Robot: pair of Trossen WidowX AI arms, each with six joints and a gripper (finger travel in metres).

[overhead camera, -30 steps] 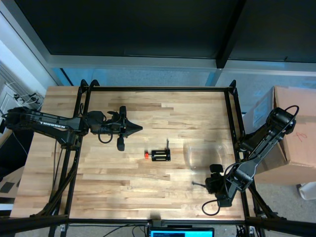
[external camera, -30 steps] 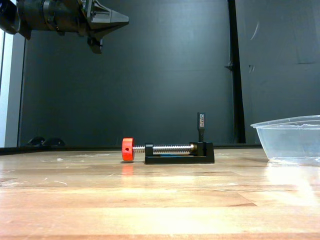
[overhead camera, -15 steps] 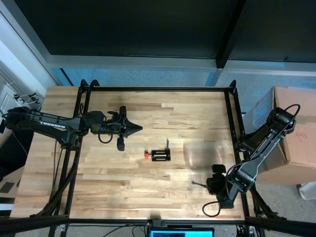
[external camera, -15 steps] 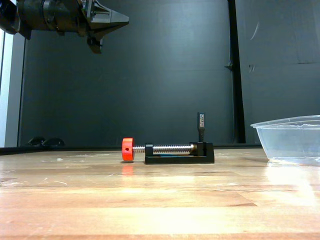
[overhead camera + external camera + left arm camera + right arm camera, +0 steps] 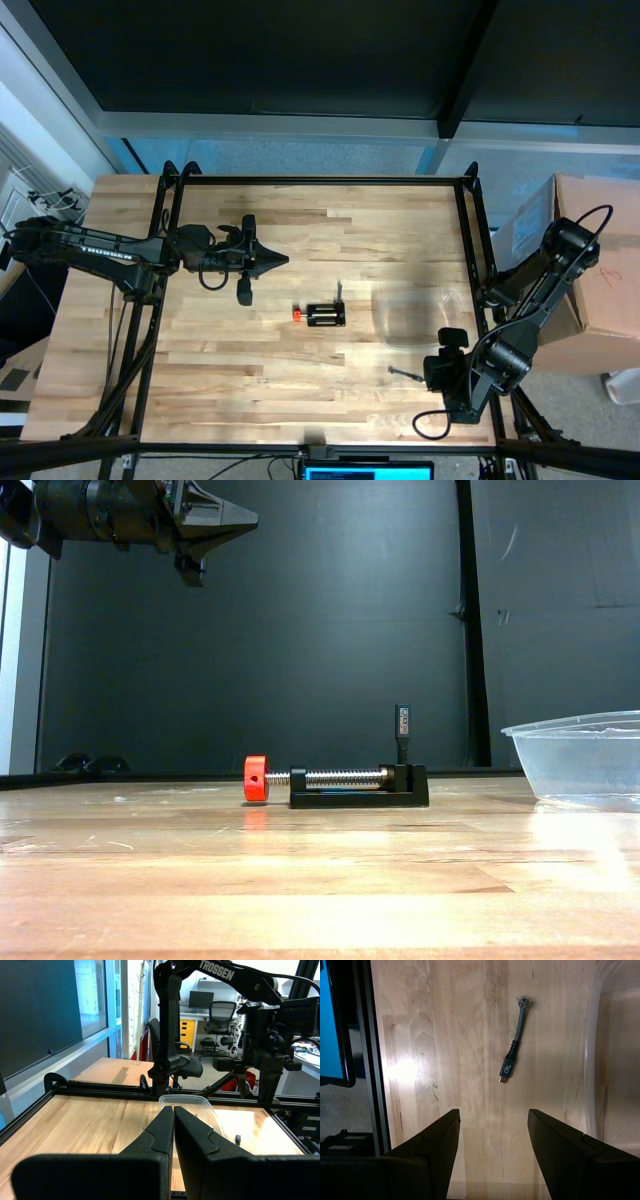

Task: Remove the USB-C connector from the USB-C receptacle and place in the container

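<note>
The USB-C connector (image 5: 512, 1057), a short braided stub with a dark plug, lies free and flat on the wood beside the clear container (image 5: 592, 1060), outside it. In the high view the connector (image 5: 400, 373) rests just left of my right gripper (image 5: 447, 385). That gripper hangs above the table with its fingers (image 5: 440, 1145) open and nothing between them. A small black vise (image 5: 326, 316) with a red knob holds an upright black piece (image 5: 403, 725). My left gripper (image 5: 283, 261) hovers high over the left half, shut and holding nothing.
The clear container (image 5: 381, 315) stands right of the vise (image 5: 358, 785) and shows in the low view as a tub (image 5: 580, 760). A black metal frame (image 5: 468, 230) borders the table. A cardboard box (image 5: 600, 270) sits beyond the right edge.
My right arm has drifted slightly right and toward the near edge. The connector, vise and left arm have not moved.
</note>
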